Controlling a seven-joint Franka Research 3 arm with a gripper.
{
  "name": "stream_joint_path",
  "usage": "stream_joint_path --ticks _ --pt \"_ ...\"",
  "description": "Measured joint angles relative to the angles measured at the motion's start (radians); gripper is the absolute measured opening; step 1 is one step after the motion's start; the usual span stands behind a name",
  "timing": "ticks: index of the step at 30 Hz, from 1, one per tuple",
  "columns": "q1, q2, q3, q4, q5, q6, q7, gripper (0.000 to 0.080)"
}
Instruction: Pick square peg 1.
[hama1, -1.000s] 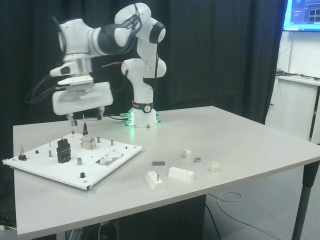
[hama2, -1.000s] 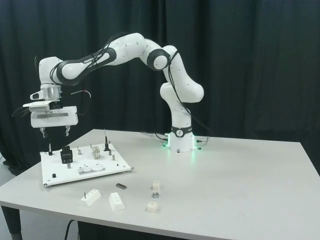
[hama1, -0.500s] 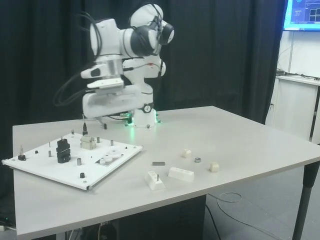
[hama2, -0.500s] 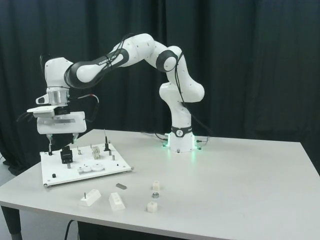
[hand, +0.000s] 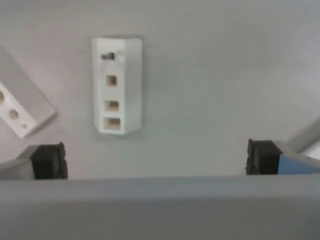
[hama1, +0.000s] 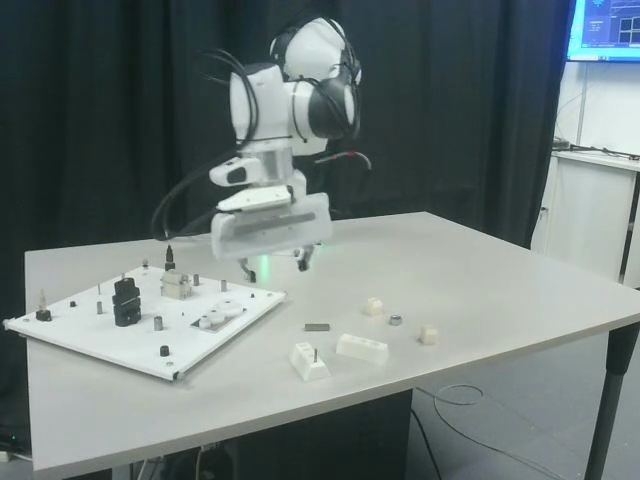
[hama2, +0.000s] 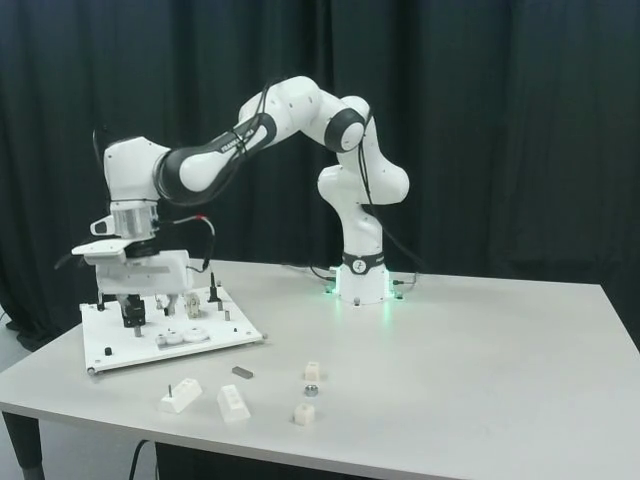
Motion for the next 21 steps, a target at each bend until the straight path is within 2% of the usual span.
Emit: stream_joint_path --ticks 9,21 --pt "0.045 0.041 0.008 0.0 -0.001 0.062 0.072 0.08" --pt "0.052 0.108 0.061 0.0 -0.007 0.18 0.157 0.08"
